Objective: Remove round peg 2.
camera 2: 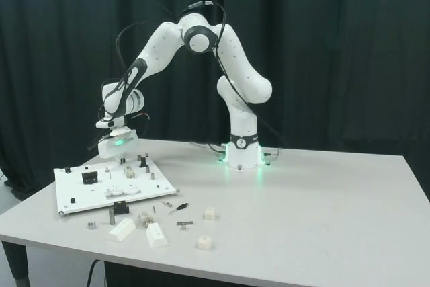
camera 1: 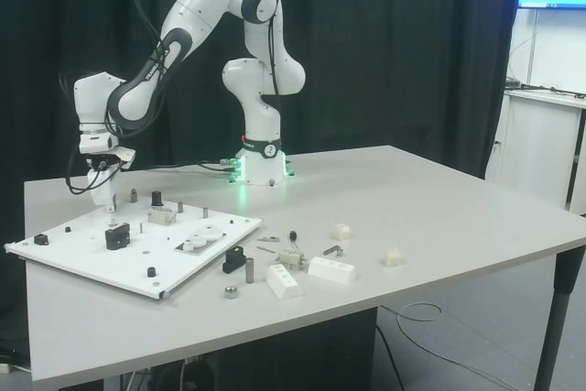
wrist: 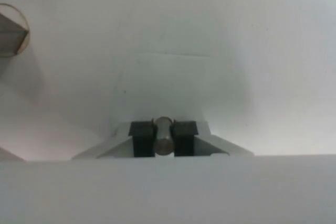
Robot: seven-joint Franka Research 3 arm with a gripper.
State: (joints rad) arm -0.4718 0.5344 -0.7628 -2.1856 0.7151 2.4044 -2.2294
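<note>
- Peg (wrist: 163,136): short grey round pin, pinched between the two black pads (wrist: 141,138) of the claw (wrist: 163,139). The wrist view shows it upright between them, with bare white board (wrist: 173,61) beneath.
- The claw is closed narrow on the peg. I can't tell from any view whether the peg's lower end is clear of its hole.
- Step in hand, as I judge it: the pull-out. Grasp is made; extraction is under way or just finished.
- Next move calls for a straight lift along the peg's axis, with no sideways drift until it is clear of the board, then a carry off the board to set it down.
- Claw (camera 1: 107,197) hangs over the far left part of the board (camera 1: 137,267), as the first room view sees it. A black block (camera 1: 116,238) sits on the board just in front of it, with small posts near.
- The board's near edge is close to the table (camera 1: 439,203) edge; loose parts lie on the table beside the board (camera 2: 80,201).
- Open room: the table beyond those parts is bare, and the air above the board is free.
</note>
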